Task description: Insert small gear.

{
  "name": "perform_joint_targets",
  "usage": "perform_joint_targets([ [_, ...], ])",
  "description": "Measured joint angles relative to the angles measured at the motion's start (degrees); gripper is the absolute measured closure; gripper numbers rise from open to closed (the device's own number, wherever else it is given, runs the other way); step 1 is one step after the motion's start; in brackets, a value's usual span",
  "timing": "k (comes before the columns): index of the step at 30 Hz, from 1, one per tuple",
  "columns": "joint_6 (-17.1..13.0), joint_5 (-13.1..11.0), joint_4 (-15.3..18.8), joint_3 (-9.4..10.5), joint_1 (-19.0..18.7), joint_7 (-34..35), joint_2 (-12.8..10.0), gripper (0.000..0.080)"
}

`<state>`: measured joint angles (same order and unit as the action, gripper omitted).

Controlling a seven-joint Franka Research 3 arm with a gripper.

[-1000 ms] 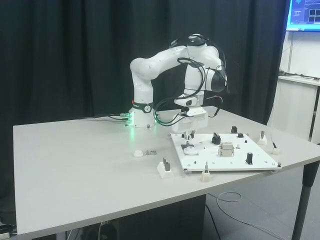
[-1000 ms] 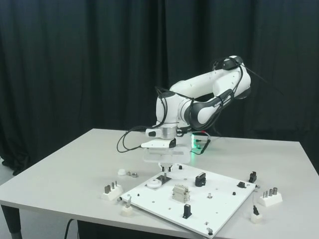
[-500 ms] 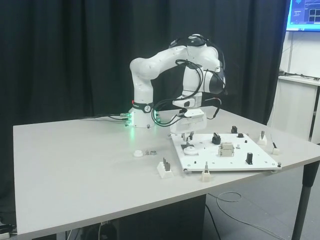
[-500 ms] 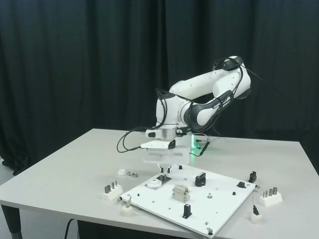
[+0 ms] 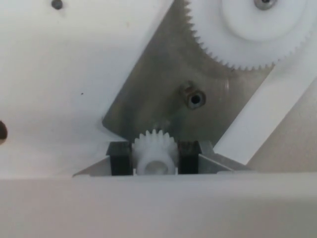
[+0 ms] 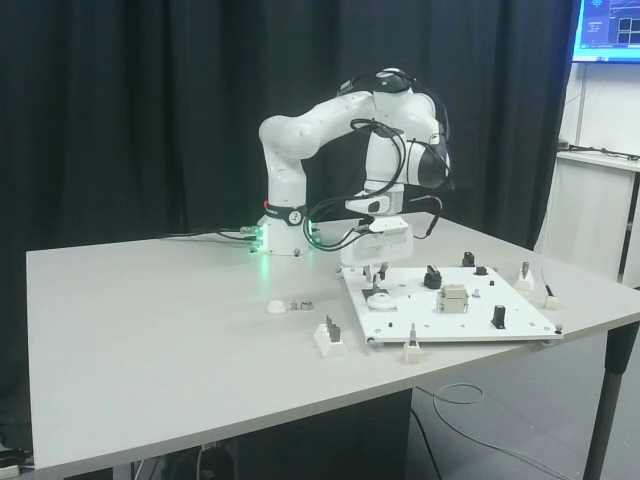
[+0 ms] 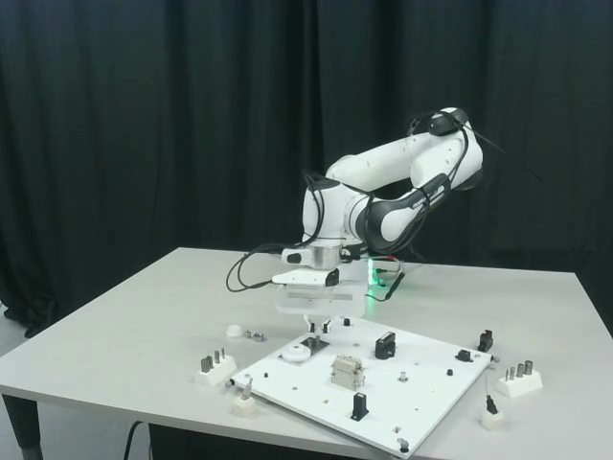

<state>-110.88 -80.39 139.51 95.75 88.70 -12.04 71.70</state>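
Observation:
In the wrist view a small white gear sits clamped between my black finger pads; my gripper is shut on it. The gear hangs just above a grey metal plate set in the white board. A short peg stands on that plate a little ahead of the gear. A large white gear is mounted further along the plate. From the room, my gripper hovers low over the board's near-left part, beside the large gear.
On the board stand a grey connector block and several black parts. Off the board lie a white disc, a small metal piece and white peg holders. More holders sit at the board's far side.
The hand has shifted slightly up and back over the board, still holding the small gear. Nothing else on the table has moved.

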Motion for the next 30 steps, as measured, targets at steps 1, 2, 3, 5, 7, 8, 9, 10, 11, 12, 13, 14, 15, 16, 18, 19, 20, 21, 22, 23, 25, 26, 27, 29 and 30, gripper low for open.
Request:
perform_joint_targets([
  [1, -0.1, 0.0, 0.0, 0.03, -0.1, 0.0, 0.0, 0.0609],
  [2, -0.2, 0.0, 0.1, 0.04, -0.1, 0.0, 0.0, 0.0609],
  [3, -0.3, 0.0, 0.1, 0.06, -0.1, 0.0, 0.0, 0.0609],
  [5, -0.4, 0.0, 0.1, 0.08, -0.2, -0.1, 0.0, 0.0609],
  [7, -0.6, 0.0, 0.2, 0.11, -0.2, -0.1, 0.0, 0.0609],
  [8, -0.6, 0.0, 0.2, 0.12, -0.2, -0.1, 0.0, 0.0609],
  [9, -0.7, 0.0, 0.2, 0.13, -0.3, -0.1, 0.0, 0.0609],
  [10, -0.8, 0.0, 0.2, 0.15, -0.3, -0.2, 0.0, 0.0609],
  [11, -0.8, 0.0, 0.2, 0.16, -0.3, -0.2, 0.0, 0.0609],
  [12, -0.9, 0.0, 0.3, 0.17, -0.3, -0.2, 0.0, 0.0609],
  [13, -1.0, 0.0, 0.3, 0.18, -0.3, -0.2, 0.0, 0.0609],
  [14, -1.0, 0.0, 0.3, 0.19, -0.4, -0.3, 0.0, 0.0609],
  [15, -1.1, 0.0, 0.3, 0.2, -0.4, -0.3, 0.0, 0.0609],
  [16, -1.1, 0.0, 0.3, 0.2, -0.4, -0.3, 0.0, 0.0609],
  [18, -1.2, 0.0, 0.4, 0.22, -0.5, -0.3, 0.0, 0.0609],
  [19, -1.3, 0.0, 0.4, 0.23, -0.5, -0.3, 0.0, 0.0609],
  [20, -1.3, 0.0, 0.4, 0.25, -0.5, -0.4, 0.0, 0.0609],
  [21, -1.4, 0.0, 0.4, 0.25, -0.5, -0.4, 0.0, 0.0609],
  [22, -1.4, 0.0, 0.4, 0.26, -0.5, -0.5, 0.0, 0.0609],
  [23, -1.4, 0.0, 0.4, 0.27, -0.5, -0.6, 0.0, 0.0609],
  [25, -1.5, 0.0, 0.4, 0.29, -0.6, -0.7, 0.0, 0.0609],
  [26, -1.5, 0.0, 0.4, 0.29, -0.6, -0.7, 0.0, 0.0609],
  [27, -1.6, 0.0, 0.4, 0.3, -0.6, -0.7, 0.0, 0.0609],
  [29, -1.6, 0.0, 0.4, 0.3, -0.6, -0.8, 0.0, 0.0609],
  [30, -1.6, 0.0, 0.4, 0.31, -0.6, -0.8, 0.0, 0.0609],
])
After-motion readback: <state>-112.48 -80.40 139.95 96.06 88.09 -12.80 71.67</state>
